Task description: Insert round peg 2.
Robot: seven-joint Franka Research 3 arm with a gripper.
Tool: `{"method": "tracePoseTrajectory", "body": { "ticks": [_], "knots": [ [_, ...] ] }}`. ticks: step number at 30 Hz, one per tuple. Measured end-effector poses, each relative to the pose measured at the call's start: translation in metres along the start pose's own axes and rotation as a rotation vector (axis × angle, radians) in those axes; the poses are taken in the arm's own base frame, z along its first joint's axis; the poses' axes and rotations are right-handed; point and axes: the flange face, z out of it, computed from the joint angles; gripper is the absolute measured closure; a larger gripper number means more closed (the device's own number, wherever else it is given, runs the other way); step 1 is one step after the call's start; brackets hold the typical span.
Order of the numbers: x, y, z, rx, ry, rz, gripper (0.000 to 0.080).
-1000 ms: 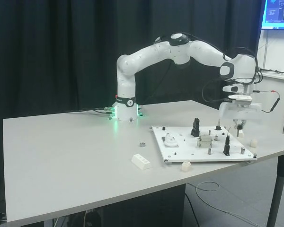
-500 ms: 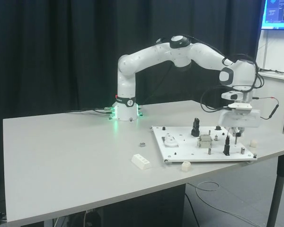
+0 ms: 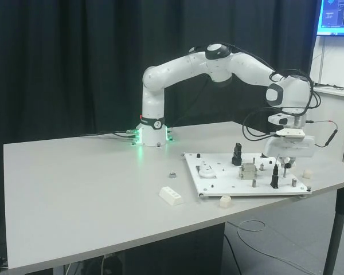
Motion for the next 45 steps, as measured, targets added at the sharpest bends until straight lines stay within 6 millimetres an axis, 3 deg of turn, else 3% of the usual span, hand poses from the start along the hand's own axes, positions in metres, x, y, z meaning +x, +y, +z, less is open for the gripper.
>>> {"method": "tracePoseTrajectory", "body": {
  "ticks": [45],
  "knots": [
    [-0.0054,-0.0016,0.0079,-0.01,-0.04,-0.007,0.0734]
  ]
}}
